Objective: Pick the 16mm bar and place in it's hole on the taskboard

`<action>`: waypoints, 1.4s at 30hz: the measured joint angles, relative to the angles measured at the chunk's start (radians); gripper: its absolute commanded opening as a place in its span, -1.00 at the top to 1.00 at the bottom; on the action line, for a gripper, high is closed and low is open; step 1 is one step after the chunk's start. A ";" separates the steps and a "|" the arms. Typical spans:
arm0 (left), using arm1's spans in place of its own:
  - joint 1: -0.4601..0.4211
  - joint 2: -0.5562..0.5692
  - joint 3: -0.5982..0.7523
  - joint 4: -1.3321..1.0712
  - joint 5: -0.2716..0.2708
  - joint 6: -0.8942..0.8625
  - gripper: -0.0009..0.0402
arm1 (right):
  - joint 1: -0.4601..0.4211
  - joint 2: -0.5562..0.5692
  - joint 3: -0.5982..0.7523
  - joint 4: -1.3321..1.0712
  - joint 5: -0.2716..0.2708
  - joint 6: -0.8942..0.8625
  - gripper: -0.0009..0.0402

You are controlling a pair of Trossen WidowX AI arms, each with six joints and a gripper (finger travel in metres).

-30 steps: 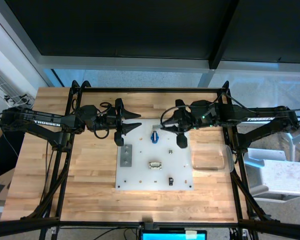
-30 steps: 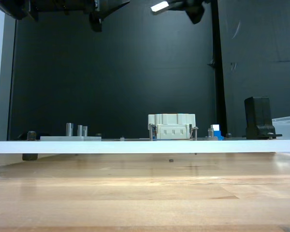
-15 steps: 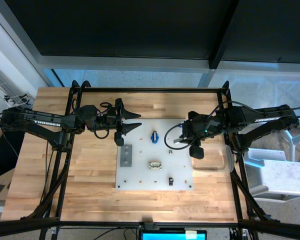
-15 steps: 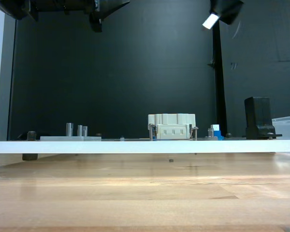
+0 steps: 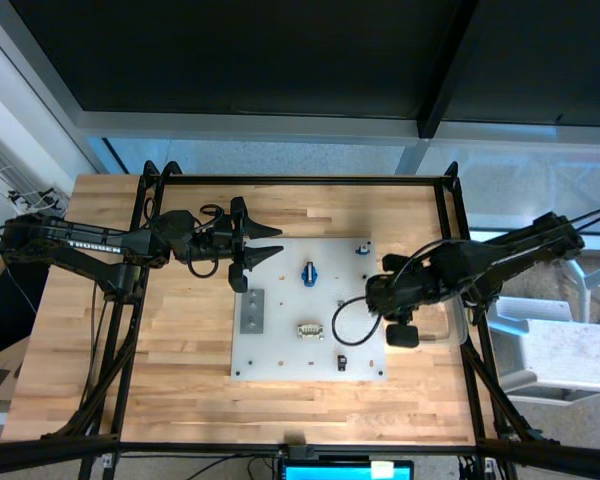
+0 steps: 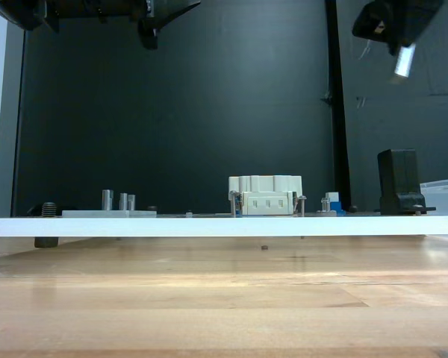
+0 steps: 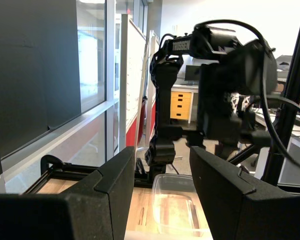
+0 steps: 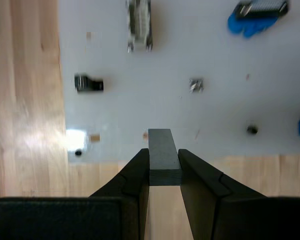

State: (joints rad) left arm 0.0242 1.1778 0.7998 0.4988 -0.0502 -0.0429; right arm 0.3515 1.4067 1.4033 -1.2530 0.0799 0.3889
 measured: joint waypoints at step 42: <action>0.000 0.000 0.000 0.000 0.000 0.000 0.23 | 0.183 0.414 0.013 0.086 -0.108 0.180 0.96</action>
State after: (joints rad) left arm 0.0242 1.1782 0.7998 0.4992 -0.0502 -0.0433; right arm 0.5350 1.8206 1.4166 -1.1671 -0.0277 0.5694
